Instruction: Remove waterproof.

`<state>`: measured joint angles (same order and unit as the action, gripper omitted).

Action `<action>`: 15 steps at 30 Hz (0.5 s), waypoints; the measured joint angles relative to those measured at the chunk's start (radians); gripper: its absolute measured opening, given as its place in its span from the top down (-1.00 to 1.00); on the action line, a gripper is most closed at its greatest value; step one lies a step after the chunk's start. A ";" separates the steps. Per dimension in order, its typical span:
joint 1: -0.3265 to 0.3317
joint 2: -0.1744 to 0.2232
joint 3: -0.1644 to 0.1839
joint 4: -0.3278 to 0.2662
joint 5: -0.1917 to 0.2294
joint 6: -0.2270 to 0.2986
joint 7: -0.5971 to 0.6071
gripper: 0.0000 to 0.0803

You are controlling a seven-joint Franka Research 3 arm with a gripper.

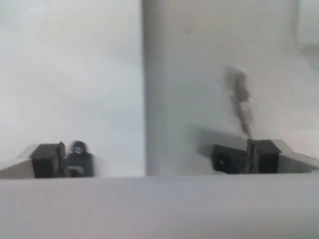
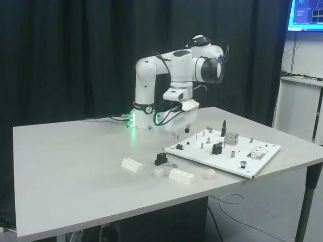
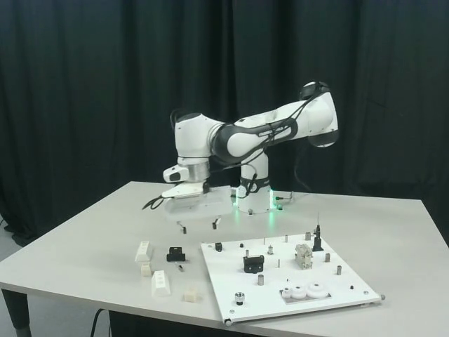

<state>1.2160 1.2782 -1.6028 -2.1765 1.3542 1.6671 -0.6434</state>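
Note:
A white board [image 2: 194,154] [image 3: 223,279] lies on the grey table and carries several small black, grey and white parts. Among them are a black block [image 2: 217,148] [image 3: 252,263] and a tall black upright part [image 2: 223,129] [image 3: 317,242]. I cannot tell which part is the waterproof one. My gripper [image 2: 181,132] [image 3: 200,226] [image 1: 149,159] hangs open above the board's near-left edge, holding nothing. In the wrist view the board's edge [image 1: 145,99] runs between the two fingers, and a blurred grey peg [image 1: 239,99] stands on the board.
Beside the board, white blocks [image 2: 132,165] [image 2: 181,176] [image 3: 161,283] [image 3: 144,250] and a small black piece [image 2: 161,159] [image 3: 175,255] lie loose on the table. The arm's base [image 2: 142,113] [image 3: 254,193] stands behind, lit green.

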 joint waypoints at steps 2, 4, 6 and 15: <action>0.023 -0.004 -0.008 -0.006 0.000 -0.007 0.008 -0.99; 0.047 -0.007 -0.014 -0.012 0.000 -0.011 0.020 -0.99; 0.072 -0.010 -0.018 -0.017 0.000 -0.014 0.038 -0.99; 0.186 -0.019 -0.024 -0.025 0.000 -0.021 0.137 -0.99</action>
<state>1.4019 1.2593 -1.6266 -2.2015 1.3543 1.6465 -0.5063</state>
